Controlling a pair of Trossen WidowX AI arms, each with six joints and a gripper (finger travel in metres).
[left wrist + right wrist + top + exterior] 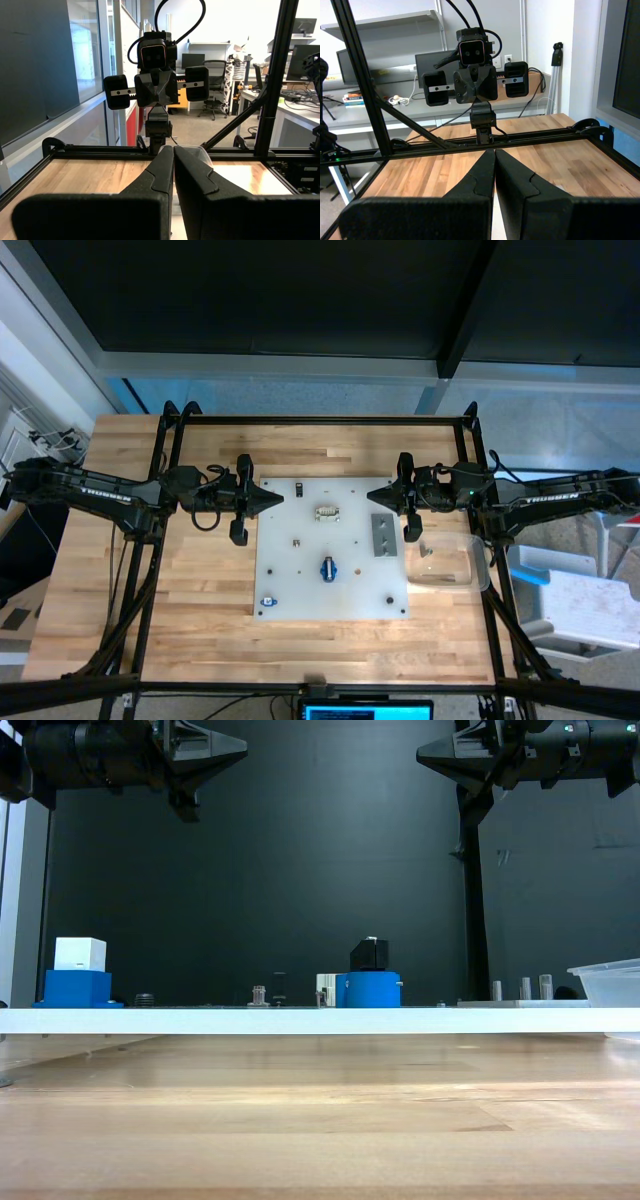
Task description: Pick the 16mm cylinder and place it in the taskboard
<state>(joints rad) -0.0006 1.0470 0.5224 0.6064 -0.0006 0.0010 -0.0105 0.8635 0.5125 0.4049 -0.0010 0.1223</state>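
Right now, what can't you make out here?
16mm cylinder: too small to single out in any view.
Tray: contents unclear in high view; cut by low view's edge.
Taskboard: mostly hidden by the fingers in both wrist views.
Left gripper and right gripper: shut, high over the board's far part.

The taskboard (pixel 300 590) is plain white, with a blue fitting (pixel 327 569), a grey block (pixel 384 535) and a beige connector (pixel 325 511). The table (pixel 150 580) is pale striped wood. The left gripper (pixel 278 498), over the board's left side, and the right gripper (pixel 372 496), over its right, are black.
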